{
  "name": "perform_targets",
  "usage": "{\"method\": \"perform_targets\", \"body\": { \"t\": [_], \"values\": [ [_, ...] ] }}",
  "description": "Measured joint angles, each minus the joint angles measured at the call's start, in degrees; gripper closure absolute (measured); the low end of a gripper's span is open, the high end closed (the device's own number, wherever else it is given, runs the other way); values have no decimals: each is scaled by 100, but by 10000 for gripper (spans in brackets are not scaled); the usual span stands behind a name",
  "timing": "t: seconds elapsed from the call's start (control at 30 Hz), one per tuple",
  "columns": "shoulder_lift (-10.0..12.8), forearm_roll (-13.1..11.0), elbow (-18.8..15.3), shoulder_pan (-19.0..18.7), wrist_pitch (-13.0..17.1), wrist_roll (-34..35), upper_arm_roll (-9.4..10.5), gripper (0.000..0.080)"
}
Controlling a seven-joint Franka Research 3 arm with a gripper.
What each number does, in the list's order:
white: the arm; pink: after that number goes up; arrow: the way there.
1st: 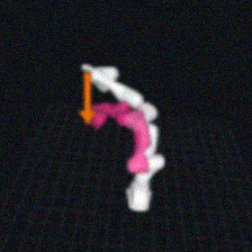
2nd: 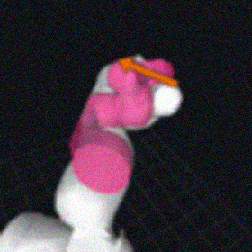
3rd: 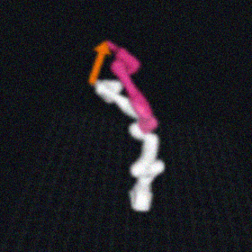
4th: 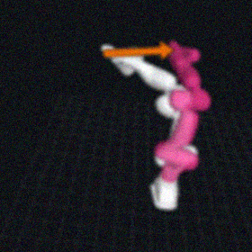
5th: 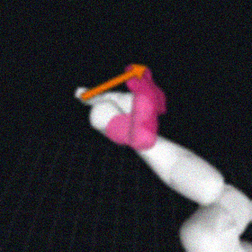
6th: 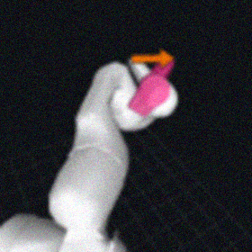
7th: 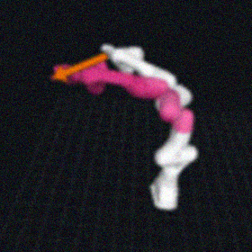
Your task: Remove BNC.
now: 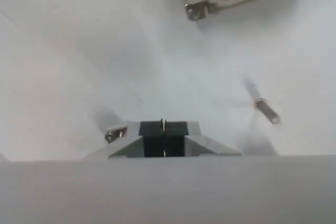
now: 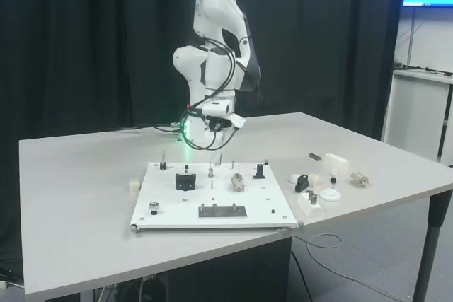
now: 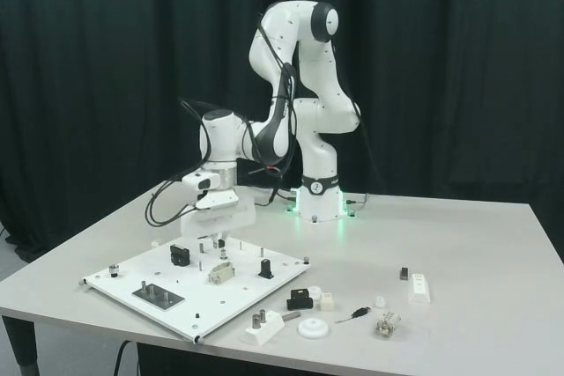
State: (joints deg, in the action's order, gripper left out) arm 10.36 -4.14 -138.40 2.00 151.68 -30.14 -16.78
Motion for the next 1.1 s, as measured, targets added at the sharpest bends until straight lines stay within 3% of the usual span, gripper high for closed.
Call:
{"method": "perform_targets", "body": {
  "t": [0.33, 0.8, 1.1],
  "values": [
    [-260, 1, 93, 0, -276, 300, -18, 802],
    [-460, 42, 177, 1, -422, 592, -23, 803],
    [-549, 298, 264, 2, -619, 863, -23, 803]
  ]
}}
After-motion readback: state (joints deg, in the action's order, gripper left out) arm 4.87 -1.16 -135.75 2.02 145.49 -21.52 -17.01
